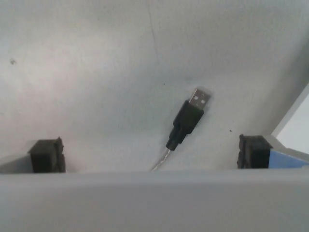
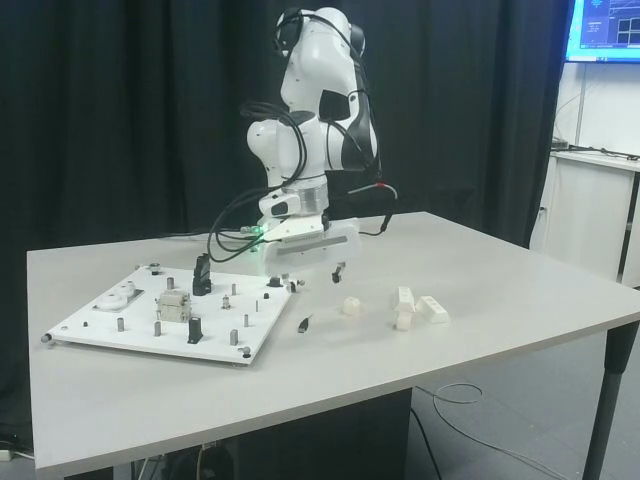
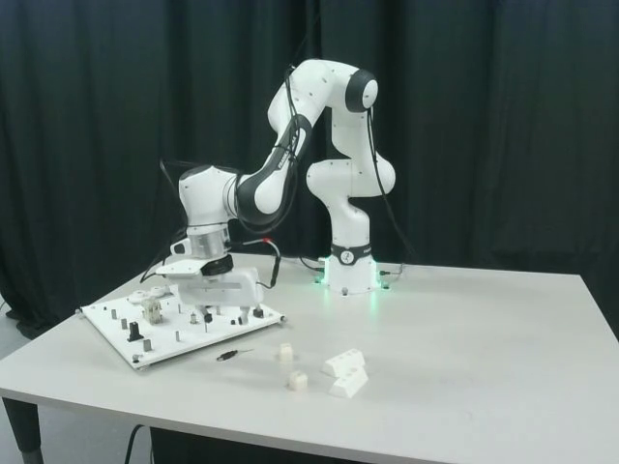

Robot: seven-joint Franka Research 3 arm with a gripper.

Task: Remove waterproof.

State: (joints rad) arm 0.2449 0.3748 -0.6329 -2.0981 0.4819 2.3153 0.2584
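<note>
My gripper [image 1: 149, 154] is open, with its black fingertips [image 1: 47, 155] far apart and nothing between them. Under it a black USB plug [image 1: 189, 118] on a thin cable lies flat on the grey table. In the room views the gripper [image 2: 315, 272] [image 3: 224, 311] hangs just above the table by the near right edge of the white board [image 2: 120, 330] [image 3: 164, 343], and the plug [image 2: 302, 323] [image 3: 228, 355] lies just off that edge. The board carries several small black and grey fittings. I cannot tell which of them is the waterproof part.
Several small white blocks [image 2: 350, 306] [image 2: 432, 308] [image 3: 343, 363] lie on the table to the right of the plug. A corner of the white board [image 1: 297, 125] shows beside one fingertip. The arm's base [image 3: 348, 275] stands at the back of the table.
</note>
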